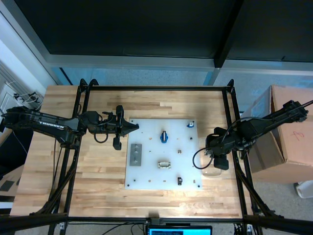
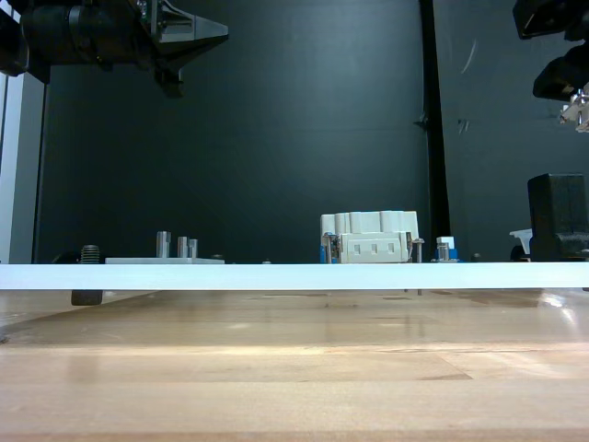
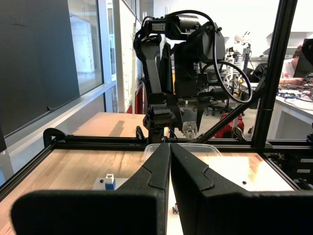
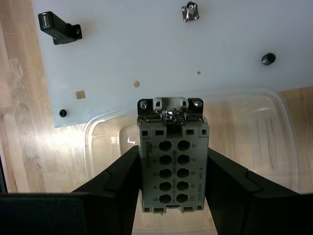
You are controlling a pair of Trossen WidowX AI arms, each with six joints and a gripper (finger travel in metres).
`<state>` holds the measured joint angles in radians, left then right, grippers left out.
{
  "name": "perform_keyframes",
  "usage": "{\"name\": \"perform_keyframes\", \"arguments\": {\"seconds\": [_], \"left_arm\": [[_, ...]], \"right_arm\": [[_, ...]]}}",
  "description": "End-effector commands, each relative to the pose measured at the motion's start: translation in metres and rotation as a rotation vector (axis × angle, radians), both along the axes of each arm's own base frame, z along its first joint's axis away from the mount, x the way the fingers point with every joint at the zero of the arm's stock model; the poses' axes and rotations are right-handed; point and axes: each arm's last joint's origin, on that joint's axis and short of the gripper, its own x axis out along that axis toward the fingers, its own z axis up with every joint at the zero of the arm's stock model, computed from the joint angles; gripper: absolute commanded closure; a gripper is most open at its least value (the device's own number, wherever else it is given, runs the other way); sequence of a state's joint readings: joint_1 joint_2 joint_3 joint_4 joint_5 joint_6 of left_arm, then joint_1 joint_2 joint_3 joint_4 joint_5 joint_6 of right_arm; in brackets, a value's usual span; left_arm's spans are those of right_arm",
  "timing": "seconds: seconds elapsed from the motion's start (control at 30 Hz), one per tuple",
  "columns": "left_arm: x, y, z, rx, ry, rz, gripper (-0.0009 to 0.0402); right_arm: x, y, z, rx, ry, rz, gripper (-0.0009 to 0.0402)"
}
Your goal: Remove the HAN10E connector from the taskboard and place in the container
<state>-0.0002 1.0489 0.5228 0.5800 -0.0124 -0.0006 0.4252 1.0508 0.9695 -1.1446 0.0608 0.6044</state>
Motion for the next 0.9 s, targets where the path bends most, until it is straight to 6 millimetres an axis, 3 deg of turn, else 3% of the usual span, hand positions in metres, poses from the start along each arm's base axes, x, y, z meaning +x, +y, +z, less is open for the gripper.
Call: {"name": "perform_keyframes", "arguments": {"seconds": [0.03, 0.3, 0.43, 0.67, 0.9], "left_arm": [[0.0, 0.0, 0.0, 0.0, 0.0, 0.0, 0.0393], [0.0, 0.0, 0.0, 0.0, 0.0, 0.0, 0.0393], [0.0, 0.0, 0.0, 0.0, 0.0, 0.0, 0.0393], [0.0, 0.0, 0.0, 0.0, 0.0, 0.0, 0.0393], [0.0, 0.0, 0.0, 0.0, 0.0, 0.0, 0.0393]], "right_arm": [[0.0, 0.0, -0.014, -0.006, 0.034, -0.019, 0.0384], [-0.005, 0.0, -0.071, 0.038, 0.115, -0.051, 0.0384], [-0.011, -0.002, -0.091, 0.034, 0.151, -0.098, 0.0371], [-0.018, -0.006, -0.11, 0.023, 0.193, -0.184, 0.0274], [-0.019, -0.007, -0.111, 0.021, 0.191, -0.234, 0.0154]]}}
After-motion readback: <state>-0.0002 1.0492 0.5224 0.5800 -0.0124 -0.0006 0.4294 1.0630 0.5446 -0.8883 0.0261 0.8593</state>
